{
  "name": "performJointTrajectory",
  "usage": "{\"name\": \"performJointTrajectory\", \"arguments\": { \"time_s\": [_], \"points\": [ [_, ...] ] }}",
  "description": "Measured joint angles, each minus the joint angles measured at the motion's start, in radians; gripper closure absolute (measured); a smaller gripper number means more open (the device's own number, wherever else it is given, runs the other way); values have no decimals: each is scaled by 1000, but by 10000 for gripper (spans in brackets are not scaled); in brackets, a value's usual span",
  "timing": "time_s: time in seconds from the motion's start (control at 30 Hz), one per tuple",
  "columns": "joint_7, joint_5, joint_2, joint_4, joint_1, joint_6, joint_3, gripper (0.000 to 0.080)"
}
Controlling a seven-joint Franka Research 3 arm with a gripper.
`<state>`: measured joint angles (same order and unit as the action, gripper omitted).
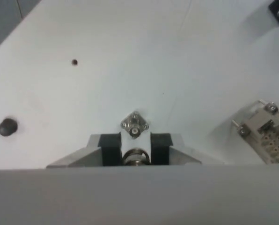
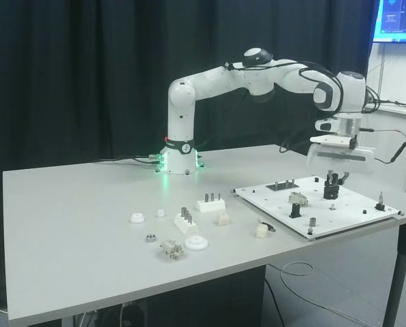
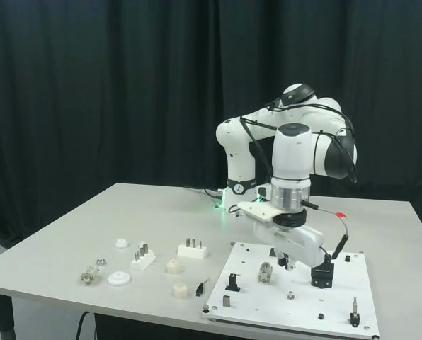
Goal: Place BNC.
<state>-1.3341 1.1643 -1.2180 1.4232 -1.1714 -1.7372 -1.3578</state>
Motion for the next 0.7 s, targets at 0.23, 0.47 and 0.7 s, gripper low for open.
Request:
{"name": "performJointTrajectory", "arguments": {
  "time_s": [0.23,0.47,0.7],
  "points": [
    [1,0,0,-4,2,4,-27,676],
    [3,-7,0,-22,14,12,-47,676],
    [27,-15,1,-48,34,24,-57,676]
  ]
}}
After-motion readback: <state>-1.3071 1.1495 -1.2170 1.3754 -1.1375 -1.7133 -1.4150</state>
